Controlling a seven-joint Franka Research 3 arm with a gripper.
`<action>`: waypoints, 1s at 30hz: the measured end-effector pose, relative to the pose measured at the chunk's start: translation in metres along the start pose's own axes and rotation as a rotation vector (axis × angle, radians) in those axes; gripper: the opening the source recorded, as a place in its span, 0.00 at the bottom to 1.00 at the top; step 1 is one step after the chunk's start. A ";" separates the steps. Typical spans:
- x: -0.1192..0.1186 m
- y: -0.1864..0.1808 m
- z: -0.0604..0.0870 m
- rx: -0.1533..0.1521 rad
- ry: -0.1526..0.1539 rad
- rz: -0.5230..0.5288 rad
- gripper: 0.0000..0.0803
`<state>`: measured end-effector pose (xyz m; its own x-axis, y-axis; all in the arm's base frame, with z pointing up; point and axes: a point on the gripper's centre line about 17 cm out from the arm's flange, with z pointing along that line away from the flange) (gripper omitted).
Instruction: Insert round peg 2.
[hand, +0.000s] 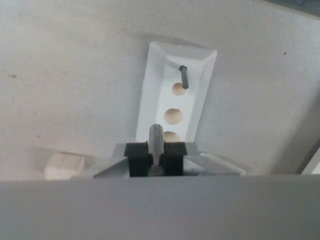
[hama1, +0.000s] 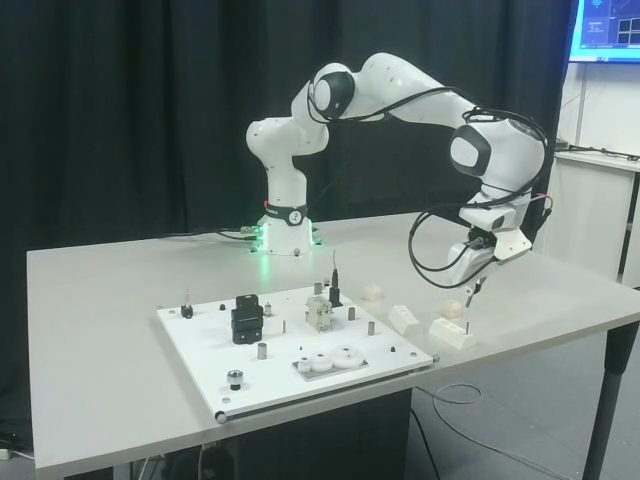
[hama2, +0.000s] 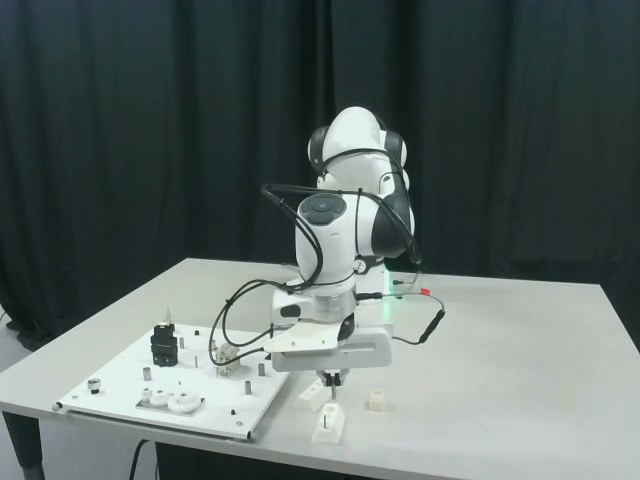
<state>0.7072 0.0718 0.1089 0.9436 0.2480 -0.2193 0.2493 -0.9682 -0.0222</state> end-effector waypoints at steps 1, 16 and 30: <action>0.000 0.000 0.000 0.000 0.000 0.000 0.07; -0.018 0.014 -0.002 -0.032 -0.054 -0.026 0.07; -0.069 0.051 -0.012 -0.055 -0.192 -0.050 0.07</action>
<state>0.6574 0.0060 0.1351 0.8720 0.2800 -0.4014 0.3118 -0.9500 0.0147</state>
